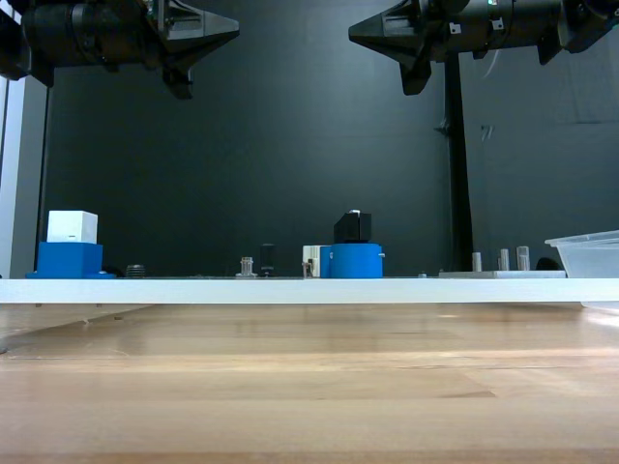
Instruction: Pick the 16mm cylinder and place it in the taskboard
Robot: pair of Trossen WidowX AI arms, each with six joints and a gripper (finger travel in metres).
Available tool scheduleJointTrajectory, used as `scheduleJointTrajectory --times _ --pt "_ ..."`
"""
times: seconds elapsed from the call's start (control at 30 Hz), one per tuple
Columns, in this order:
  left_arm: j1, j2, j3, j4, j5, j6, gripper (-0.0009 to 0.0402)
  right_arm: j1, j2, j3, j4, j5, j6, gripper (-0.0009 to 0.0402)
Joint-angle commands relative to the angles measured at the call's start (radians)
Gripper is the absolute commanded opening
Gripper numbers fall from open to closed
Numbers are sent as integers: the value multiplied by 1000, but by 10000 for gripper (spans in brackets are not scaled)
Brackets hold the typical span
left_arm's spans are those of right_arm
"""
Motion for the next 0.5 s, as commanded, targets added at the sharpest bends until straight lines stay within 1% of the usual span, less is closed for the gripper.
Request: scheduleJointTrajectory --times 0.03,0.2,0.27,0.4,0.43,0.5 --pt "0 0 0 0 0 0 0 0 0 0 14 15 0 0" --pt "1 0 0 0 0 1 0 0 0 0 14 13 1 0" --pt "0 0 0 0 0 1 0 0 0 0 14 -13 0 0" --pt "0 0 0 0 0 0 0 0 -3 0 1 -84 0 0" --pt "1 0 0 0 0 1 0 0 -5 0 -10 -96 0 0" --pt "0 0 0 0 0 1 0 0 -17 2 -44 -99 1 0"
